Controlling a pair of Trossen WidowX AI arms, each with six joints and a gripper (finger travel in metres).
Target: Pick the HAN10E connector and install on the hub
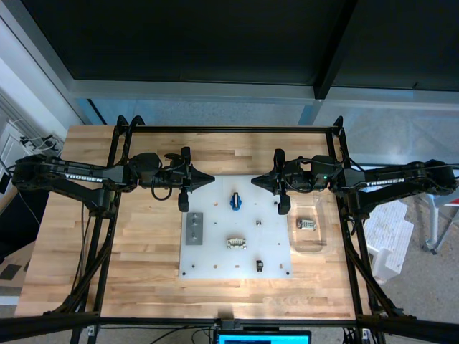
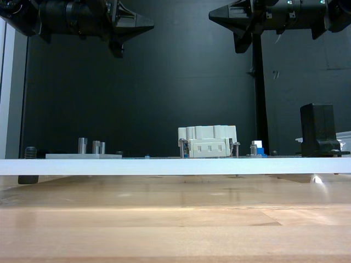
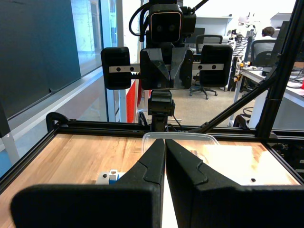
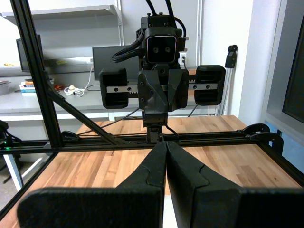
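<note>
Both the left gripper (image 1: pixel 212 178) and right gripper (image 1: pixel 254 180) hover over the hub (image 1: pixel 215 259), fingers (image 3: pixel 151 164) pressed together.

Black left hand (image 1: pixel 212 179) and right hand (image 1: pixel 253 180), white hub (image 1: pixel 215 251), grey-beige HAN10E connector (image 1: pixel 306 224), blue part (image 1: pixel 236 201).

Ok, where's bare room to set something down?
Bare table left of the hub and nearer than it. Crowded: grey block, beige socket mid-hub; clear tray holds the HAN10E connector. Left pincer and right pincer hover shut over the hub's far edge.
</note>
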